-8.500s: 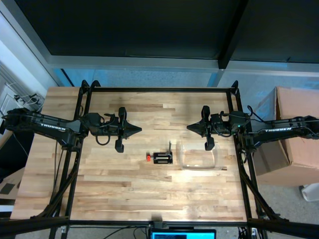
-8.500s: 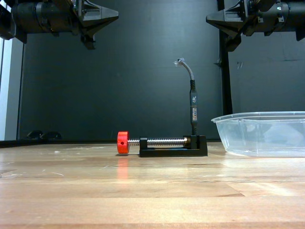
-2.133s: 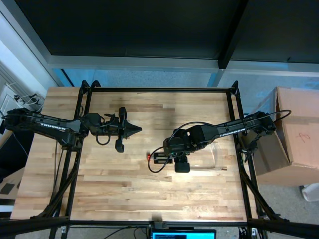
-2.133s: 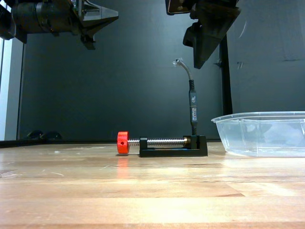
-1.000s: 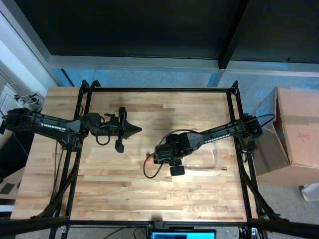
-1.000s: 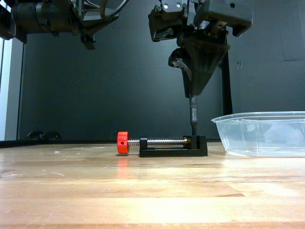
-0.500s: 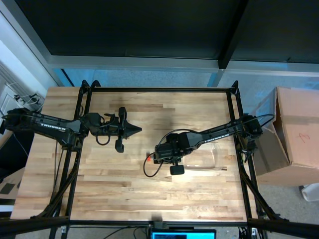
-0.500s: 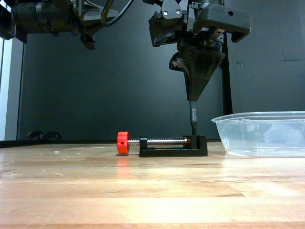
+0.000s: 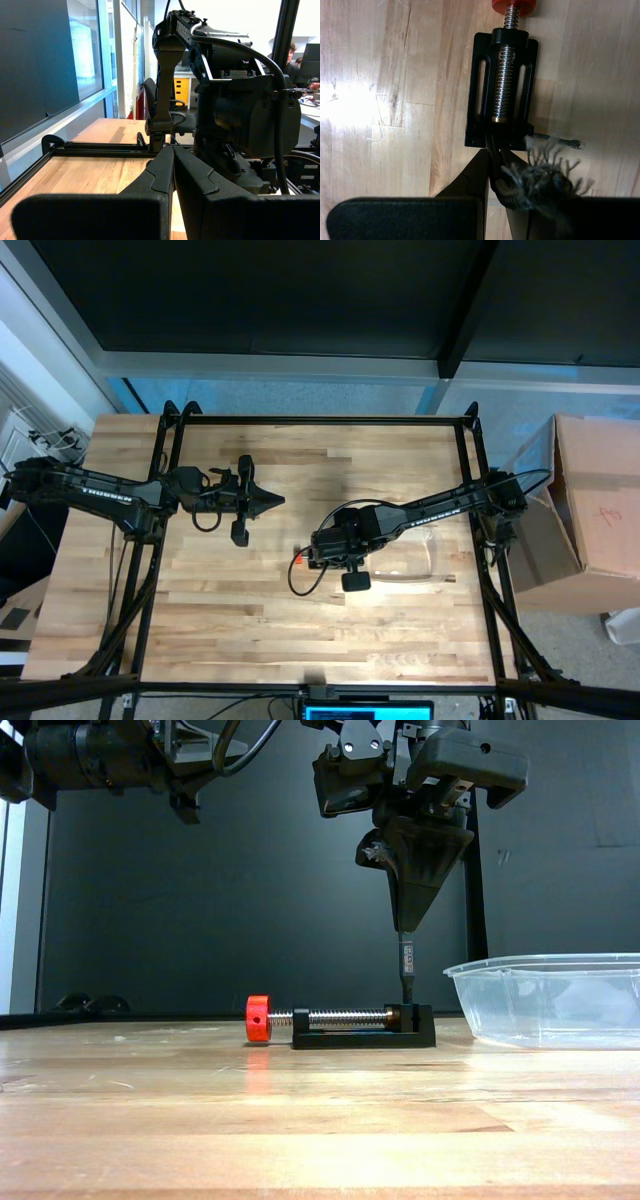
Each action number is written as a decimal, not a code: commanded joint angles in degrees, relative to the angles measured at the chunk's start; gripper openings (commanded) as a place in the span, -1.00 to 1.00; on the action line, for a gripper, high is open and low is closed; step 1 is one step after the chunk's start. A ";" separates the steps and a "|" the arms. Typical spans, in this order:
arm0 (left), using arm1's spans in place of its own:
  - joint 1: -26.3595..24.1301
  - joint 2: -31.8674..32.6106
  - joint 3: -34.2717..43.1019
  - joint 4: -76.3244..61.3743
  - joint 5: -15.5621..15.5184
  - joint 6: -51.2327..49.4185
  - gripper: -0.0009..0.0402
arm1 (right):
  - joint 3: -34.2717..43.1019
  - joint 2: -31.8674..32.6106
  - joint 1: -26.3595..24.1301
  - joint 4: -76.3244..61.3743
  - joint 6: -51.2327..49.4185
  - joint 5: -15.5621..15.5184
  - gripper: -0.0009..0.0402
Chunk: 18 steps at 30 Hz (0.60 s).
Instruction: Remove the USB-C connector from the USB-C receptacle and place in the container
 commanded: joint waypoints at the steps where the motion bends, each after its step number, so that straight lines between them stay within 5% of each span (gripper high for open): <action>1: 0.02 0.00 0.00 0.00 0.02 0.02 -0.96 | 0.13 -1.09 -0.02 0.04 0.04 0.00 -0.96; 18: 0.02 0.00 0.00 0.00 0.02 0.02 -0.96 | 3.26 -7.08 -0.22 -2.23 0.35 0.00 -0.96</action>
